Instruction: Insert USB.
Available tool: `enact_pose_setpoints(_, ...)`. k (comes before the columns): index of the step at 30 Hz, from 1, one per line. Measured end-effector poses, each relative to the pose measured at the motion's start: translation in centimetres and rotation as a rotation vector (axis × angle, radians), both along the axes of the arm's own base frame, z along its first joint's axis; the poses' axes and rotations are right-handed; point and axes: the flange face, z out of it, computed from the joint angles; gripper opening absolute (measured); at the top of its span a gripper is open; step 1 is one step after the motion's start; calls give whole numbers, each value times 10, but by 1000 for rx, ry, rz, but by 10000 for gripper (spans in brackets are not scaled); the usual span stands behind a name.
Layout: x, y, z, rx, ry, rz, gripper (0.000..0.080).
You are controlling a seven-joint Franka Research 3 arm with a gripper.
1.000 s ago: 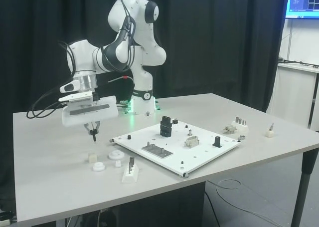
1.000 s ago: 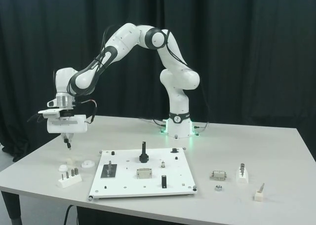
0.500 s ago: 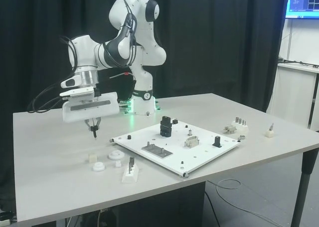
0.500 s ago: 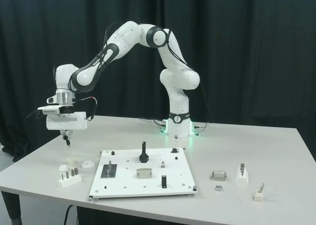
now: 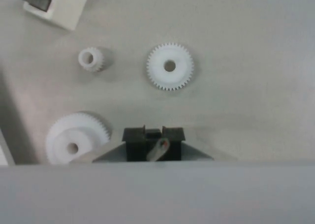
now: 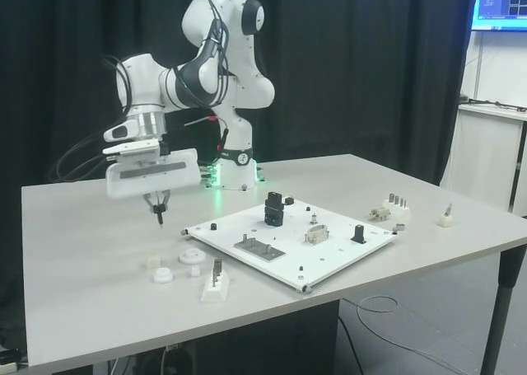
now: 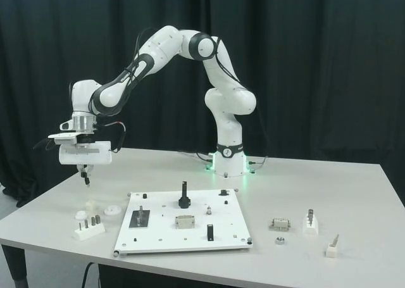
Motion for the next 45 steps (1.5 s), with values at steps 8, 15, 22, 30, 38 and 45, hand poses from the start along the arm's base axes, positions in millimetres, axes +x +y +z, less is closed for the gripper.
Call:
enact_pose_setpoints(8, 15, 17, 10, -9, -13, 40, 65)
enact_pose_setpoints(15, 37, 44, 27, -40, -25, 115, 65)
enact_pose_setpoints(22, 58, 73, 43, -71, -44, 169, 65)
enact_pose_setpoints(30, 79, 109, 57, -76, -46, 178, 65)
enact_pose_setpoints(38, 102, 154, 66, -78, -43, 188, 65)
enact_pose_setpoints(45, 121, 200, 70, -92, -51, 193, 65)
